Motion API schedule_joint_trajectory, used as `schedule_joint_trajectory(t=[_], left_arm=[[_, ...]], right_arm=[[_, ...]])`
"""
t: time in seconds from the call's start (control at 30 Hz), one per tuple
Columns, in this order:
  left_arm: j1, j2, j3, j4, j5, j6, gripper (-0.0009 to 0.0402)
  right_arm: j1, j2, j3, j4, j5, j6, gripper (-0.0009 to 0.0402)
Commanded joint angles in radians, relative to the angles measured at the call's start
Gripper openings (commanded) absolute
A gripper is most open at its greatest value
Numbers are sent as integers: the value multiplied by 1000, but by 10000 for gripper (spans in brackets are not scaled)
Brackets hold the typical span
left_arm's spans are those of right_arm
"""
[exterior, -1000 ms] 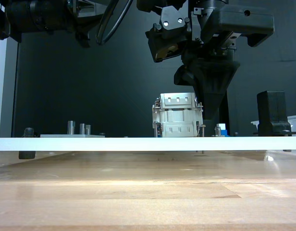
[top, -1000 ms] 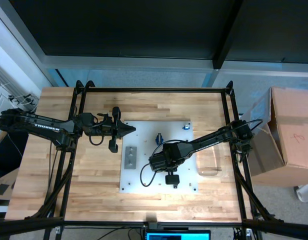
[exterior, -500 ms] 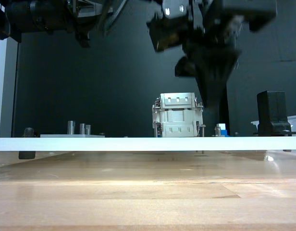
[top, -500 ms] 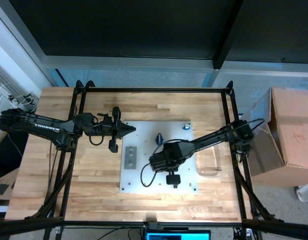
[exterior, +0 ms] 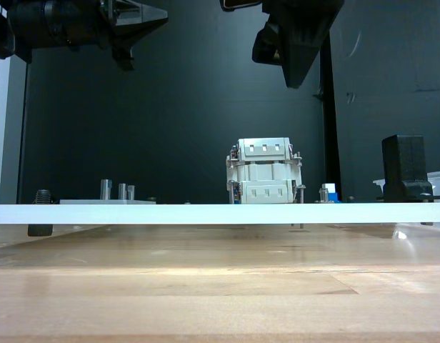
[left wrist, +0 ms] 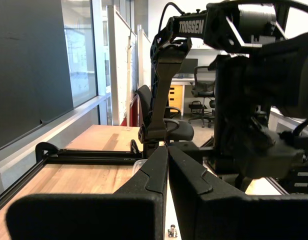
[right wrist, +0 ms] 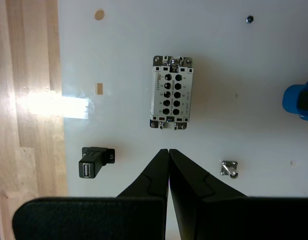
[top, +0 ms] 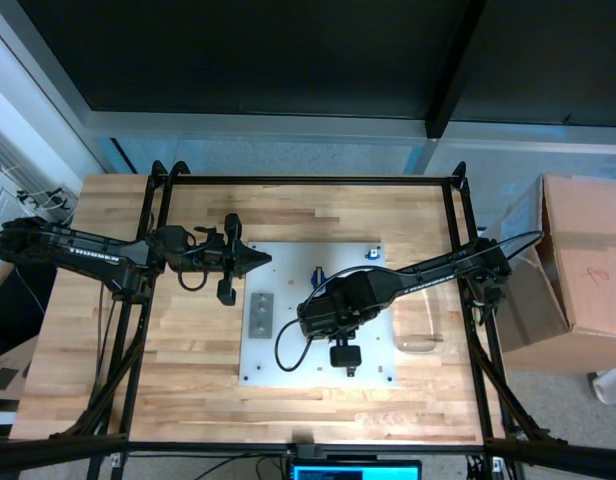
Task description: Remove the HAN10E connector from the taskboard and place in the container
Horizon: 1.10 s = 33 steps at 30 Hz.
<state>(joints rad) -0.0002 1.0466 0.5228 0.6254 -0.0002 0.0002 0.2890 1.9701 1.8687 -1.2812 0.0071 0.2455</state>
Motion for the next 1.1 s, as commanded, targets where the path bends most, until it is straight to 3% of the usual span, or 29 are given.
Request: schedule_joint_trajectory(t=[0.03, 0.47, 0.87, 1.1], left_arm=[[0, 0, 0, 0, 0, 0, 0], [0, 0, 0, 1, 0, 0, 0], [0, 0, 0, 0, 0, 0, 0], [0, 0, 0, 0, 0, 0, 0]], right_arm=[[0, 1, 0, -3, 1, 1, 0], [-7, 42, 29, 34, 1, 31, 0], [-19, 156, 192, -55, 2, 34, 0], [-21, 166, 194, -70, 3, 34, 2]])
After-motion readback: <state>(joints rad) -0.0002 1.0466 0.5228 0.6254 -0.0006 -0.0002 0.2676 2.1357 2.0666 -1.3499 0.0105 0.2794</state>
